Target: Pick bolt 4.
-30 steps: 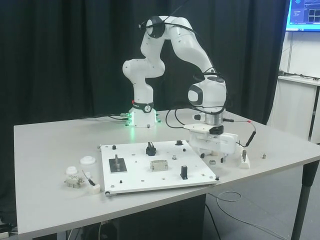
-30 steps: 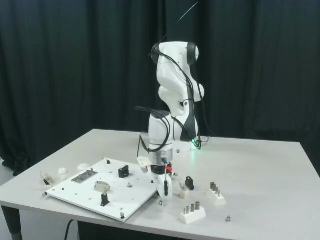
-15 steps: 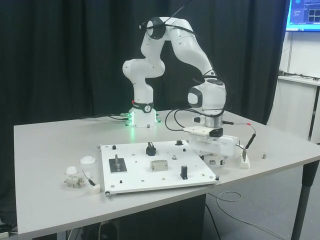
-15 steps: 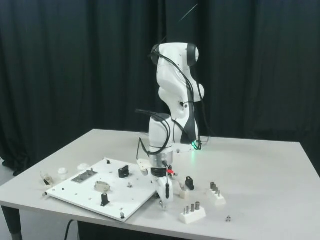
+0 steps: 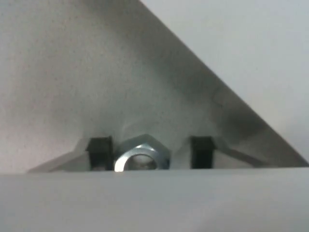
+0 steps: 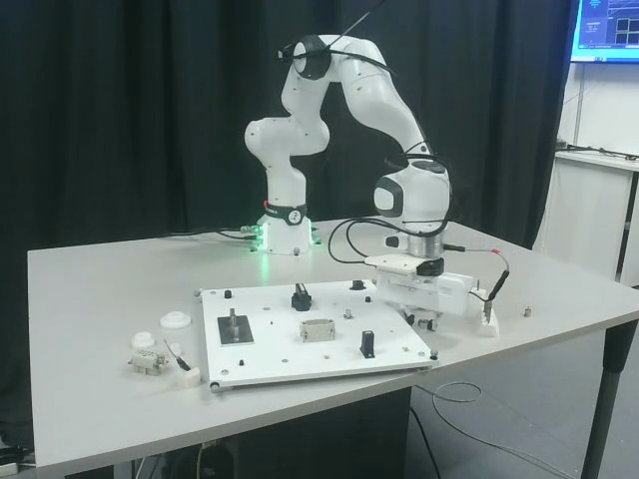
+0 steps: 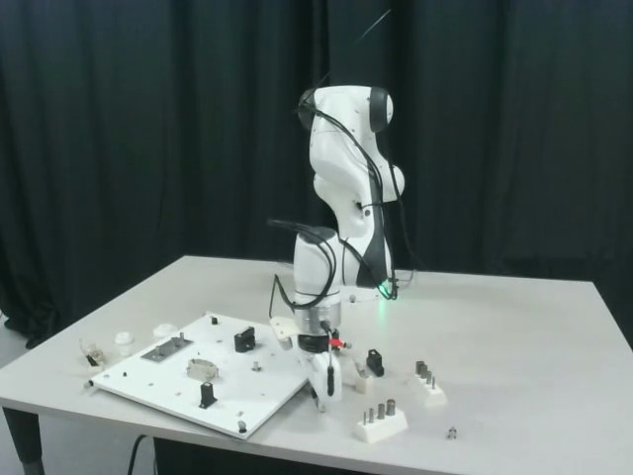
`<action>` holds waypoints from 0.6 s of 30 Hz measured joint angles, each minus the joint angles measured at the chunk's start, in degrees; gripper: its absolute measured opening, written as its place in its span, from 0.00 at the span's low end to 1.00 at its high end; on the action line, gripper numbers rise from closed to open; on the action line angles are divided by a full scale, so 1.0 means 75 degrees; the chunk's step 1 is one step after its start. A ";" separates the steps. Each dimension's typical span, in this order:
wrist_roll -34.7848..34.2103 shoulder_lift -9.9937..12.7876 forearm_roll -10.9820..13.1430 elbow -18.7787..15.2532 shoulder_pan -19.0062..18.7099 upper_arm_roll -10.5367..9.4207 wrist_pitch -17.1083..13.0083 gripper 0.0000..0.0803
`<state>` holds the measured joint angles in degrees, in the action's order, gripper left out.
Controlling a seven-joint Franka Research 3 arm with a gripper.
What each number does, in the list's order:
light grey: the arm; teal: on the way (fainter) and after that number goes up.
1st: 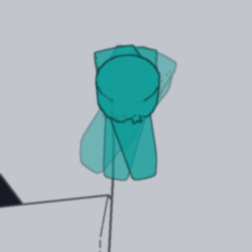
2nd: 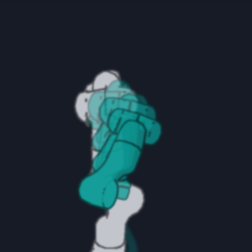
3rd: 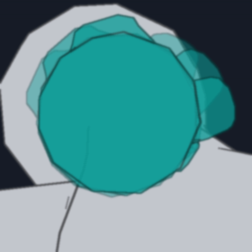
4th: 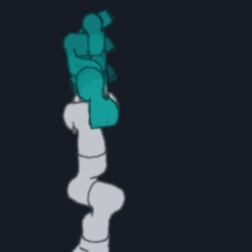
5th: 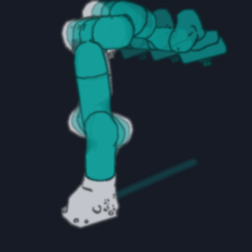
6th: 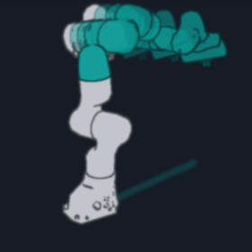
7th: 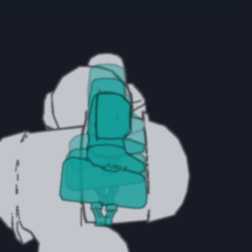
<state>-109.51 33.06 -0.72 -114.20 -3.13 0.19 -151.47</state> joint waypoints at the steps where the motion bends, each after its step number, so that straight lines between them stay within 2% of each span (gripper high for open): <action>1: 0.0002 0.0001 0.0000 0.0000 -0.0001 0.0000 0.0001 0.53; 6: 0.0009 0.0002 0.0002 0.0009 -0.0015 0.0000 0.0000 0.53; 7: 0.0010 0.0002 0.0002 0.0010 -0.0019 -0.0001 0.0000 0.36; 8: 0.0010 0.0002 0.0002 0.0013 -0.0023 -0.0001 0.0000 0.28; 18: 0.0059 -0.0107 0.0002 0.0051 -0.0027 0.0031 0.0022 0.28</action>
